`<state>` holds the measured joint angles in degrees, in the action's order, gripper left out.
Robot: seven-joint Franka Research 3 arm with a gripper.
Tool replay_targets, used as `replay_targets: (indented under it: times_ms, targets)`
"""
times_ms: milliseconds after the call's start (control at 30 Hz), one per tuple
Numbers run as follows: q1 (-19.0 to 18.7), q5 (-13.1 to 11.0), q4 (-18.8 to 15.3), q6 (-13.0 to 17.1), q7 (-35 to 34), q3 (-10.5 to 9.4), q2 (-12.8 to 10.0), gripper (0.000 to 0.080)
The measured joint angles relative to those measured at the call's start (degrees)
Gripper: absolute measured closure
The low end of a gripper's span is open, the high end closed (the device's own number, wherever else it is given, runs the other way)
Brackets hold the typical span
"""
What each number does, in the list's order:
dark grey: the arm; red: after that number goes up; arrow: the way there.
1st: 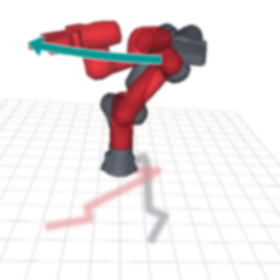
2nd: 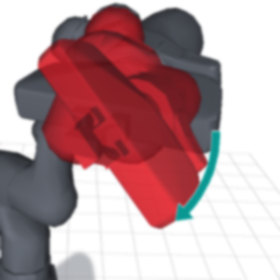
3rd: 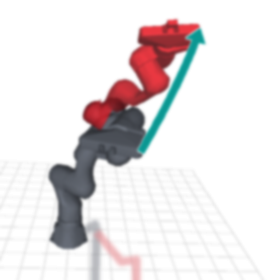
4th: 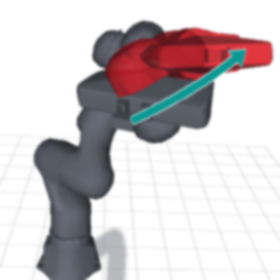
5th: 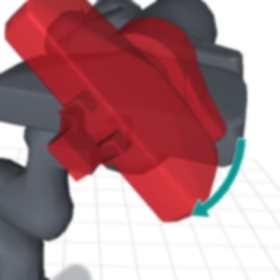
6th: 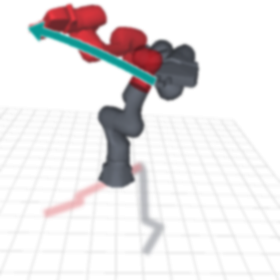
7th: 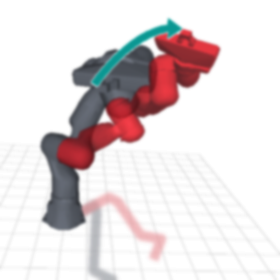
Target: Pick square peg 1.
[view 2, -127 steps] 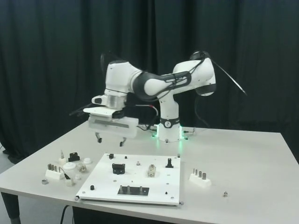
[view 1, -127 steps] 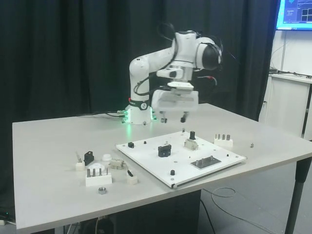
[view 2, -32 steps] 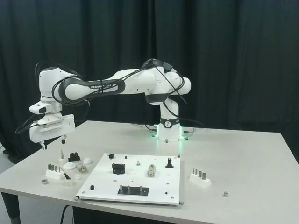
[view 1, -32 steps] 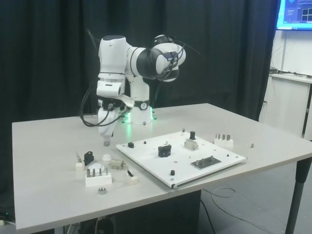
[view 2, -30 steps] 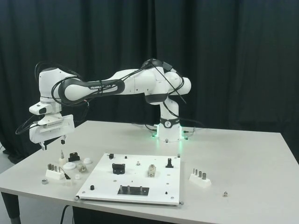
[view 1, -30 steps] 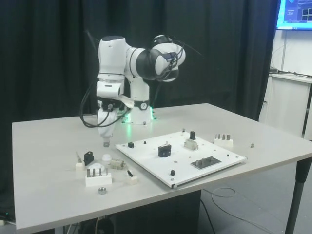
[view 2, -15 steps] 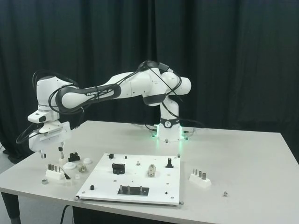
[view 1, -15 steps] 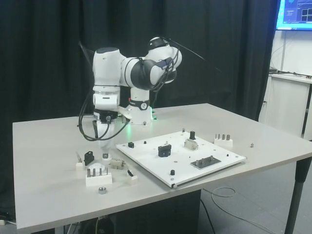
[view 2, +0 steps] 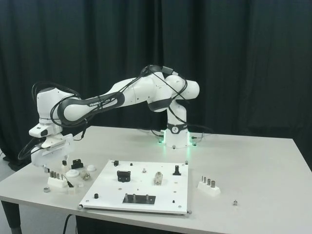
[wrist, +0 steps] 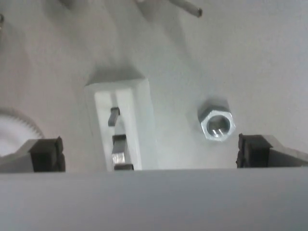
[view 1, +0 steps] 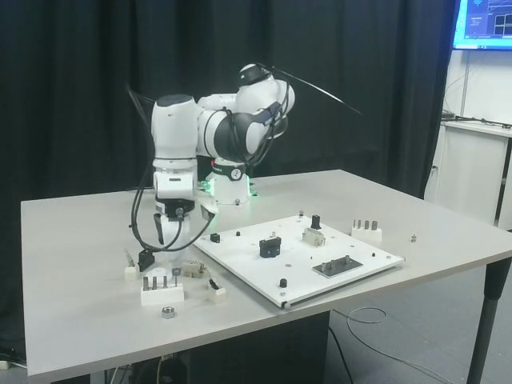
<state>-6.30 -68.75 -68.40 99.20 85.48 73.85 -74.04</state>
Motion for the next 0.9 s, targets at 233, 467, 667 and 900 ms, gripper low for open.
replay_targets:
  times_ms: [233,467,667,900]
  targets:
    - [0.2,1.9,0.1,1.7,-1.6,-2.1,0.0,0.0003]
    - [0.6,3.8,0.1,3.5,-1.7,-4.19,0.0,0.0003]
    - [1.0,5.3,0.1,3.8,-1.8,-5.6,0.1,0.0003]
    - [1.3,7.0,0.0,3.8,-2.2,-6.7,0.5,0.0003]
